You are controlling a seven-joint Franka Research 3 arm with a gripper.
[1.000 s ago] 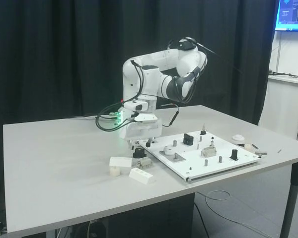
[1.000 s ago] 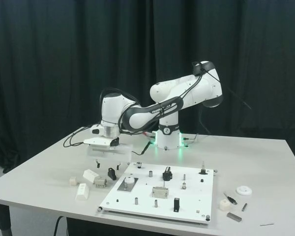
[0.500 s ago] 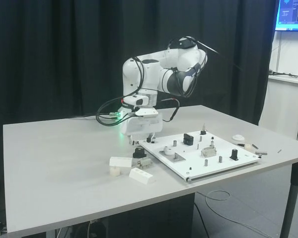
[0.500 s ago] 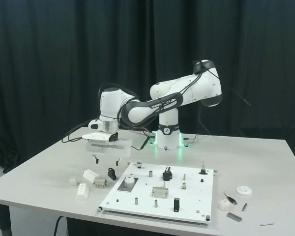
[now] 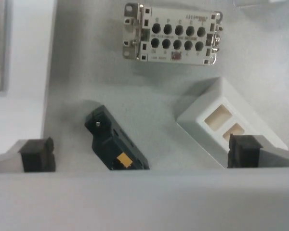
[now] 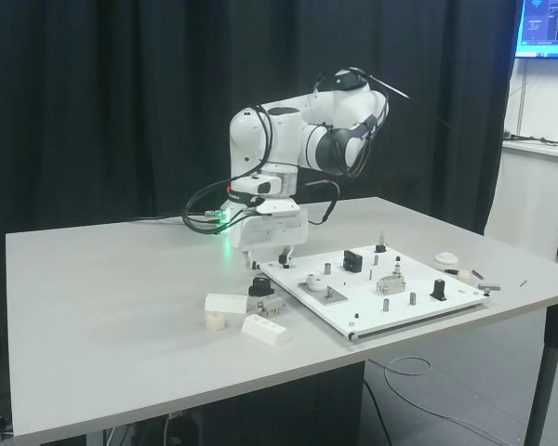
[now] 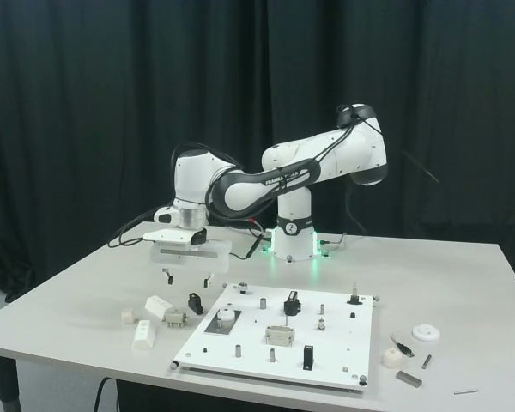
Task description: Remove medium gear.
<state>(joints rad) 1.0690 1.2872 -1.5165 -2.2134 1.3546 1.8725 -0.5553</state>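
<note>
Claw (image 5: 139,154) open, empty, above loose parts on surface (image 7: 86,300). Medium gear (image 7: 227,315) on white board (image 7: 343,365): likely light, rigid; grip across rim.

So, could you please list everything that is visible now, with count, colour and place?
Table: one, grey, under everything.
Board: one, white, on the table in front of the arm's base, carrying small pegs and parts.
Black connector: one, black, on the table beside the board.
Multi-hole connector: one, white and grey, near the black connector.
Socket block: one, white, two openings, beside them.
Round disc: one, white, on the table past the board's far side.
Arm: one, white.
Gripper: one, open, holding nothing, above the loose parts.
</note>
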